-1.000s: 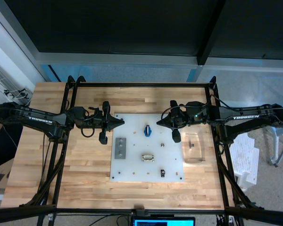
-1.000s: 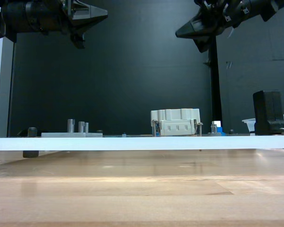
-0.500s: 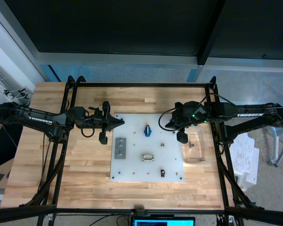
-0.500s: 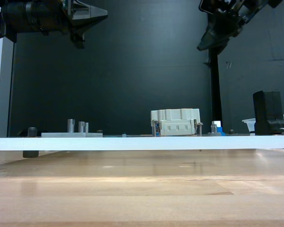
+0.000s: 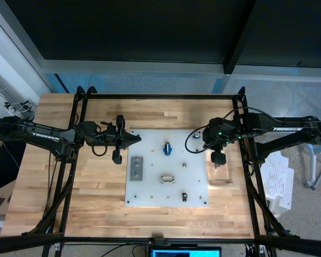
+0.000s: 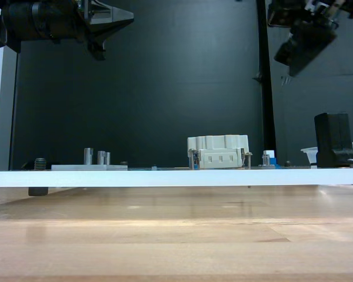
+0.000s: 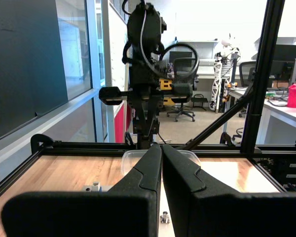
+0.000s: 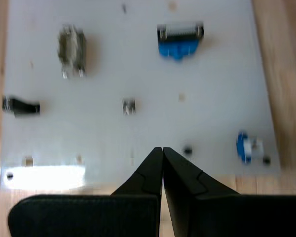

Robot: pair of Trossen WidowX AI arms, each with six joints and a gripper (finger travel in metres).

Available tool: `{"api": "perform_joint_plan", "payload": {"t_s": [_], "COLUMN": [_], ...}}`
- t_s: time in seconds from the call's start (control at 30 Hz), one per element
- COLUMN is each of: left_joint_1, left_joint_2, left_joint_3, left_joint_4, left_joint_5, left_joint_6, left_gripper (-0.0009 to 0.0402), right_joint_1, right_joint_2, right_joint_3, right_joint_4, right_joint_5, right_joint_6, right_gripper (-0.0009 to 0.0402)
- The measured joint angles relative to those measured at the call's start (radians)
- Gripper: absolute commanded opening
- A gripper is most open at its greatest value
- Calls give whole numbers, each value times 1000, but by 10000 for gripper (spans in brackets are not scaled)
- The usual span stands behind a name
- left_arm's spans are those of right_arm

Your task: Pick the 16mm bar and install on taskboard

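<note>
The right gripper (image 5: 218, 158) is held above the clear tray (image 5: 226, 178), its jaws pressed together on nothing. The left gripper (image 5: 137, 137) is parked at the taskboard's (image 5: 150, 187) far-left corner, jaws likewise closed. The 16mm bar cannot be made out. Pickup and installation are judged not yet done. The path is not blocked by the grey block (image 5: 136, 167) or the connector (image 5: 167, 179).

Two matte black arms, left arm (image 5: 40, 134) and right arm (image 5: 283, 129), each lettered TROSSEN in white. Black cables (image 5: 98, 148) loop behind the fingers. Left gripper (image 7: 161, 146) and right gripper (image 8: 162, 148), one ending each arm, have black wedge fingers with tips meeting. A green light (image 5: 219, 127) shows behind the right fingers.
</note>
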Motion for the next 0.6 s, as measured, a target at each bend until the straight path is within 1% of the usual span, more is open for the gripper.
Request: {"api": "perform_joint_plan", "payload": {"t_s": [0.33, 0.37, 0.5, 0.6], "left_joint_1": [0, 0, 0, 0], "left_joint_2": [0, 0, 0, 0], "left_joint_3": [0, 0, 0, 0], "left_joint_4": [0, 0, 0, 0], "left_joint_5": [0, 0, 0, 0], "left_joint_6": [0, 0, 0, 0], "left_gripper": [0, 0, 0, 0], "right_joint_1": [11, 12, 23, 35], "right_joint_2": [0, 0, 0, 0], "right_joint_3": [1, 1, 1, 1], "right_joint_4": [-193, -206, -263, -291], "right_joint_5": [1, 3, 28, 27], "right_joint_6": [40, 44, 59, 73], "right_gripper": [0, 0, 0, 0]}}
